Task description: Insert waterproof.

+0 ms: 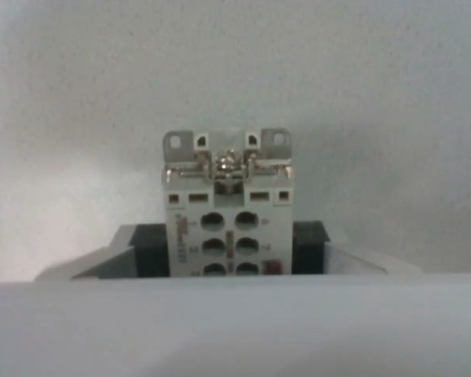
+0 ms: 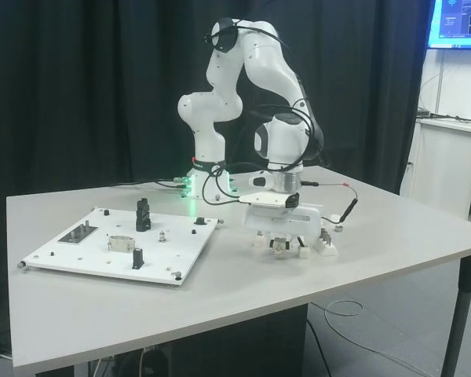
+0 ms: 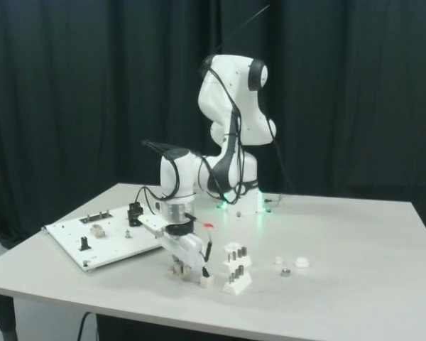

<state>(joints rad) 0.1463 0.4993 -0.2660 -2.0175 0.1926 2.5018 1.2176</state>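
Waterproof connector (image 1: 229, 212): white block w/ round sockets & metal top bracket, centred betw. the black fingertips per wrist view. You can't confirm contact; grip state: cannot tell. Gripper (image 2: 280, 236) low over grey table (image 2: 361, 259), near its front edge, beside white holders (image 3: 236, 268). Arm folded, wrist pointing down, likely picking. White board (image 2: 118, 247) lies well apart, toward table's other end.

Arm (image 3: 199, 177) is reaching low over bench (image 3: 341, 277), pincer (image 3: 177, 268) sitting just beside white holders (image 3: 236, 270), white board (image 3: 103, 238) lying beyond.
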